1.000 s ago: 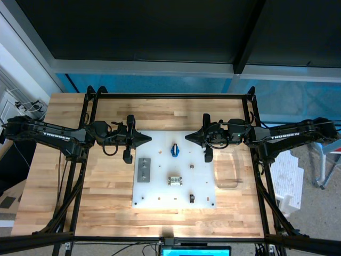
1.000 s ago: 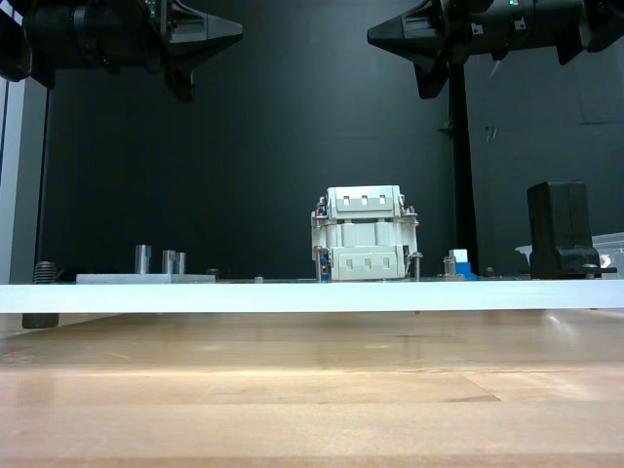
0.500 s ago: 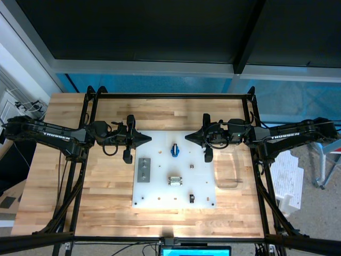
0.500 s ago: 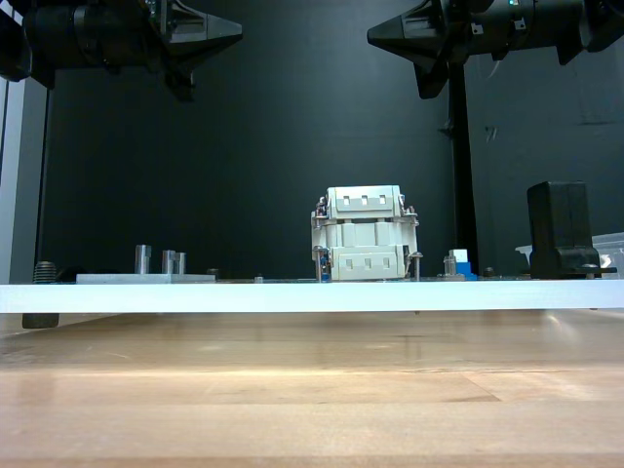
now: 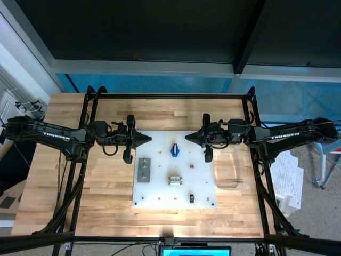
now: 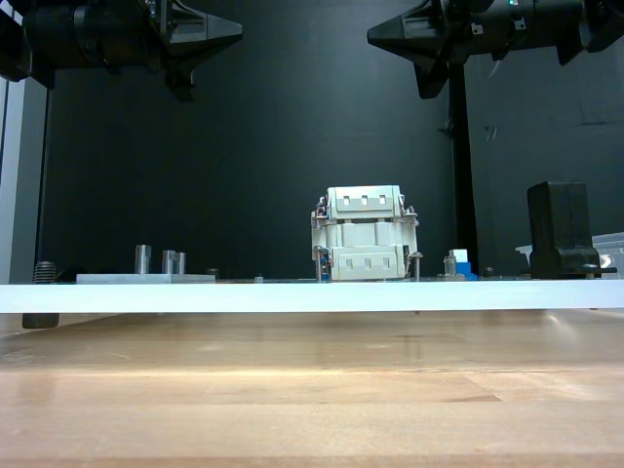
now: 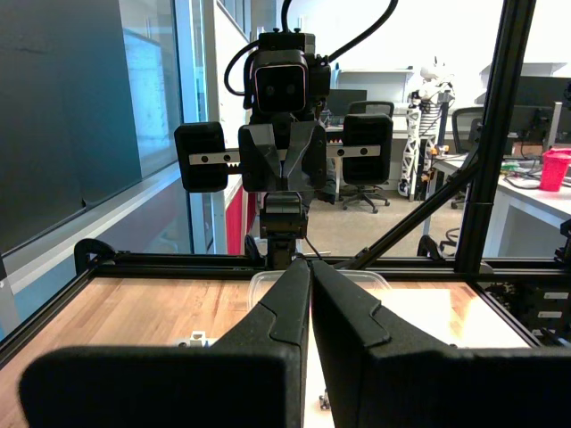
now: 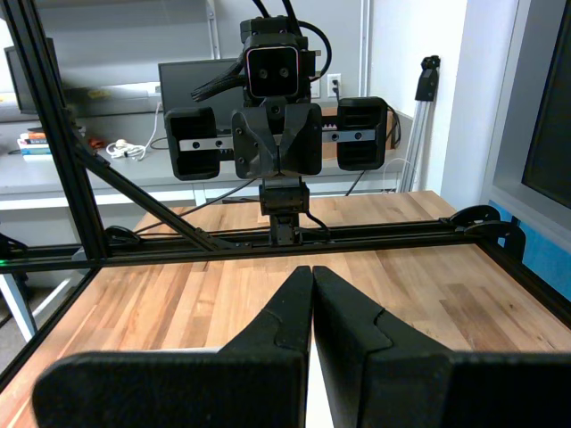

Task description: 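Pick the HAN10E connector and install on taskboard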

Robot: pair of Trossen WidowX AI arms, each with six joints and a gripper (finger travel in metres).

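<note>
Right now both arms are hanging high over the far edge of the taskboard, tips pointing at each other, and neither is touching anything. The left gripper is sitting closed, its 2 fingers pressing flat together with nothing between them. The right gripper is mirroring it, fingers also meeting along their length and carrying nothing.

The HAN10E connector is standing near the middle of the white board, towards the near edge from both tips and well below them. From desk level it is showing as a pale beige block stacked on a matching housing. To my eye it looks seated there, though I cannot tell whether it is latched. Its long axis is running left to right across the board, in line with the 2 arms.

It is lying between the arms, and I judge the right gripper a little nearer, since the connector is sitting slightly to that side of centre. Either arm would be reaching down and towards the near edge, and opening first.

The grey metal block is lying to the connector's left, the blue part beyond it, and the black block nearer.
</note>
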